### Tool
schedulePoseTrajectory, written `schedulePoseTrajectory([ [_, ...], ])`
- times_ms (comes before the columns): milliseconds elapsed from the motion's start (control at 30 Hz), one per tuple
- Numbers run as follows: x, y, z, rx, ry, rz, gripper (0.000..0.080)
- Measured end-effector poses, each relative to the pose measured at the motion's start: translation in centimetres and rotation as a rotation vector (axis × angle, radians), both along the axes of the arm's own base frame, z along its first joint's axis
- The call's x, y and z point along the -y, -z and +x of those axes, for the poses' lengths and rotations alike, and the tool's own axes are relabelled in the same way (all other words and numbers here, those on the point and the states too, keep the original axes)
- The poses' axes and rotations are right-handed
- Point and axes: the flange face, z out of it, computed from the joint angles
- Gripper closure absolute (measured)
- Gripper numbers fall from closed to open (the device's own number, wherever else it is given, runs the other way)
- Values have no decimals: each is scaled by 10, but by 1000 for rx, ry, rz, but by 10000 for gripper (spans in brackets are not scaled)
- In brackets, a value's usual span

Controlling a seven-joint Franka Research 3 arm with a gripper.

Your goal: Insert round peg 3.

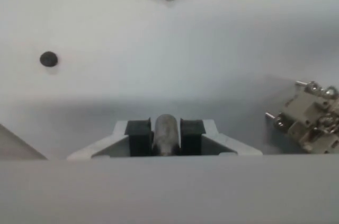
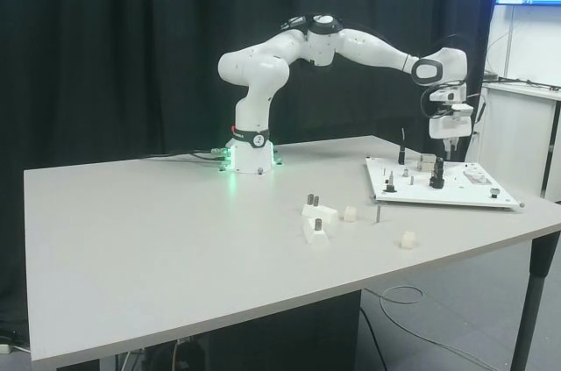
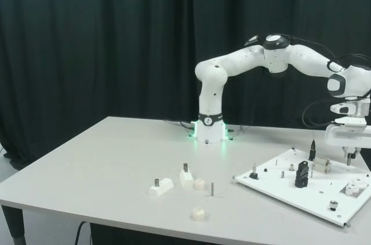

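Peg (image 1: 166,134) between tool (image 1: 166,138) fingers.

White robot arm (image 2: 351,45) of rounded, glossy segments with grey caps at the joints, a green light glowing around its base (image 3: 210,132), black cables looping at the wrist, and a boxy white gripper (image 1: 166,135) ending in two black finger pads (image 1: 139,135).

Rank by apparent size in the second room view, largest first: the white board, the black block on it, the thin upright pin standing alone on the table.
1. White board, by far the largest.
2. Black block.
3. Upright pin, thinnest, though it stands nearer the camera.
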Motion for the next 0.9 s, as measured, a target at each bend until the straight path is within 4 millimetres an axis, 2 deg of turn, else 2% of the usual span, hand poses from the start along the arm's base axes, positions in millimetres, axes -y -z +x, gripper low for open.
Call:
schedulePoseTrajectory([
  [900,-6,23,-13,7,32,-9,689],
])
